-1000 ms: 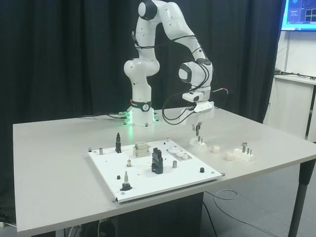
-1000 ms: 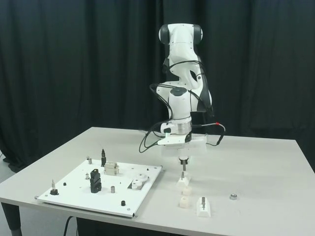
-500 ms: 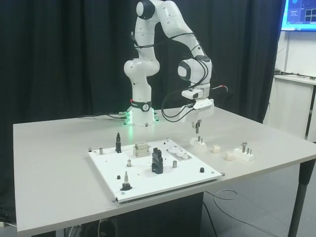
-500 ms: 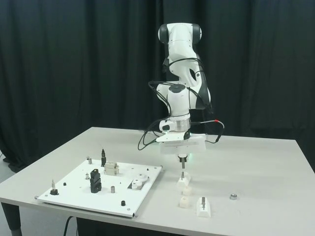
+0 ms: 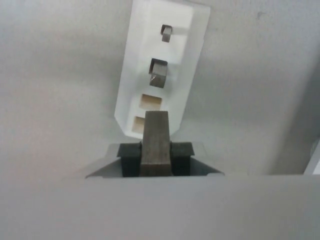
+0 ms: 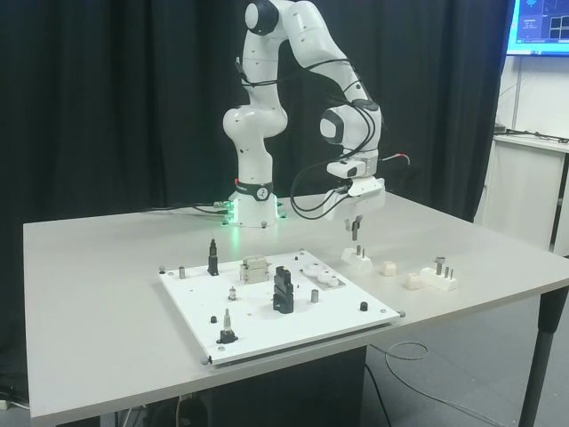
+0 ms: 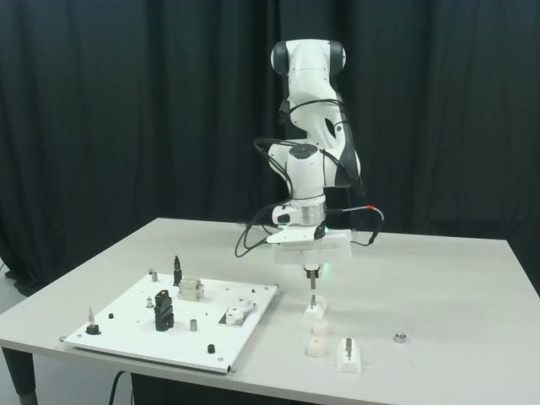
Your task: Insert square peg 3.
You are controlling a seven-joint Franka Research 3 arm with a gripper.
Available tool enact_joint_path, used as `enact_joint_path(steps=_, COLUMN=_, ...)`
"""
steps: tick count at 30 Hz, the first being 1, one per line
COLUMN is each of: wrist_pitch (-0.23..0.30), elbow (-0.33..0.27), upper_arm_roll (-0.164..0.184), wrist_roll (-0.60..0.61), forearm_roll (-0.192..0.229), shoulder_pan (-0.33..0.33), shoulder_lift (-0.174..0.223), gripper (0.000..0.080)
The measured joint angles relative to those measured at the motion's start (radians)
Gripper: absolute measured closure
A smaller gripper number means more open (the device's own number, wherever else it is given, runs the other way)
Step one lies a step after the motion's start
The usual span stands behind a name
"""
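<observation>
Robotics laboratory. White robot arm [image 6: 267, 116] bolted on a grey tabletop [image 6: 89, 267]; black curtains [image 6: 107, 89] hung behind the arm; white assembly board [image 6: 276, 302] with small fixtures in front of its base; wall screen [image 6: 540, 27] beyond the arm's far side.

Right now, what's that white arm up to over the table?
The white robot arm is holding a small square peg between the fingers of its gripper. It hangs just above a white block on the grey table. That block has a row of square holes: two already have pegs standing in them, two are open. The held peg is not in a hole yet.
</observation>
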Motion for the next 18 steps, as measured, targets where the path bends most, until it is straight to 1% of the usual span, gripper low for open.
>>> enact_joint_path(steps=18, wrist_pitch=0.010, elbow=0.001, upper_arm_roll=-0.006, wrist_roll=0.000, forearm_roll=-0.011, shoulder_pan=0.000, shoulder_lift=0.001, gripper=0.0687)
